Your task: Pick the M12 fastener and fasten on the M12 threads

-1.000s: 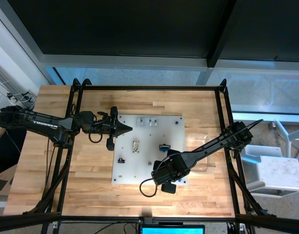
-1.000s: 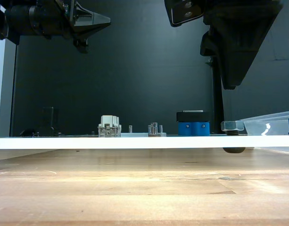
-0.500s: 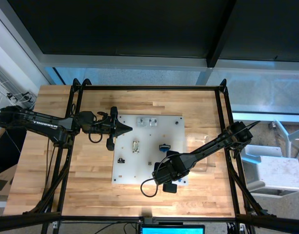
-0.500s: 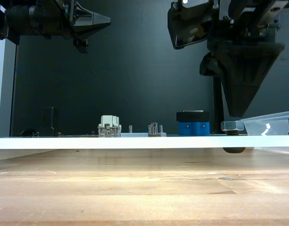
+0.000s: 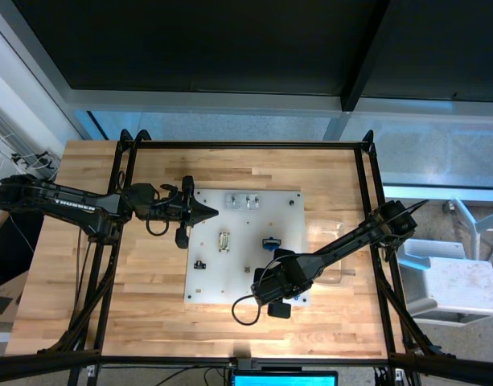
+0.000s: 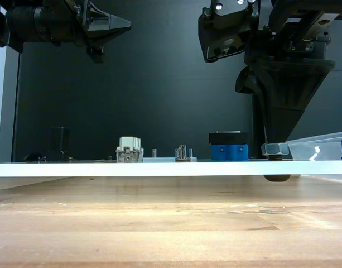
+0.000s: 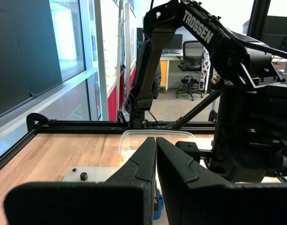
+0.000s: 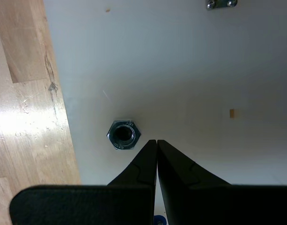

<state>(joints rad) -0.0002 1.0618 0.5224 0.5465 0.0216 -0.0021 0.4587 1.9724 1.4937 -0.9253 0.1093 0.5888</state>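
The right claw [image 6: 273, 140], clenched empty, has come lower beside the M12 nut [image 8: 124, 134] on its stud [image 6: 277, 158]. The left claw [image 5: 211, 212], clenched, stays above the board's [image 5: 210, 281] left edge.

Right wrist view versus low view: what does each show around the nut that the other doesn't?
Only the right wrist view: the nut lies beside the right gripper, which is shut and holds nothing. Only the low view: the nut sits on top of its black stud, the left gripper hangs high at the left, and a clear tray stands behind. Both: nut, right gripper, white board.
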